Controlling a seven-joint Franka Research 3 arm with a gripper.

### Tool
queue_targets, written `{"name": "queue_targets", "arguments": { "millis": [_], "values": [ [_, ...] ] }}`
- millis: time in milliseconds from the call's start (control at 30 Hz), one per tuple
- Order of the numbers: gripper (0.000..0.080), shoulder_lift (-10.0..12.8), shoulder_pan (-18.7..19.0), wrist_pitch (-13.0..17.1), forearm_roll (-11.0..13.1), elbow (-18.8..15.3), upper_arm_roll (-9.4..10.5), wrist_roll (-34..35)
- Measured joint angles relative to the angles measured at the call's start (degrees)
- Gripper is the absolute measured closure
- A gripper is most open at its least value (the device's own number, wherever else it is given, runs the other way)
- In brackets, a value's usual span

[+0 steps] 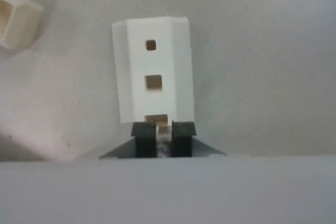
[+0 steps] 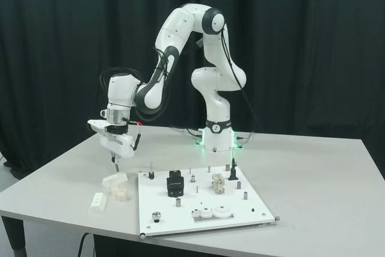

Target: Place square peg 2.

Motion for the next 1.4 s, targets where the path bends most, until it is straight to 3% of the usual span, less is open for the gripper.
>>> {"name": "queue_targets", "arguments": {
  "millis": [267, 733, 1400],
  "values": [
    [0.0746, 0.0, 0.0, 1.2, 1.9, -0.7, 0.46, 0.0],
    [0.0746, 0.6, 0.0, 4.0, 2.2, -1.8, 1.13, 0.0],
    [0.0746, 0.5, 0.3, 4.0, 2.2, -1.9, 1.17, 0.0]
  ]
}}
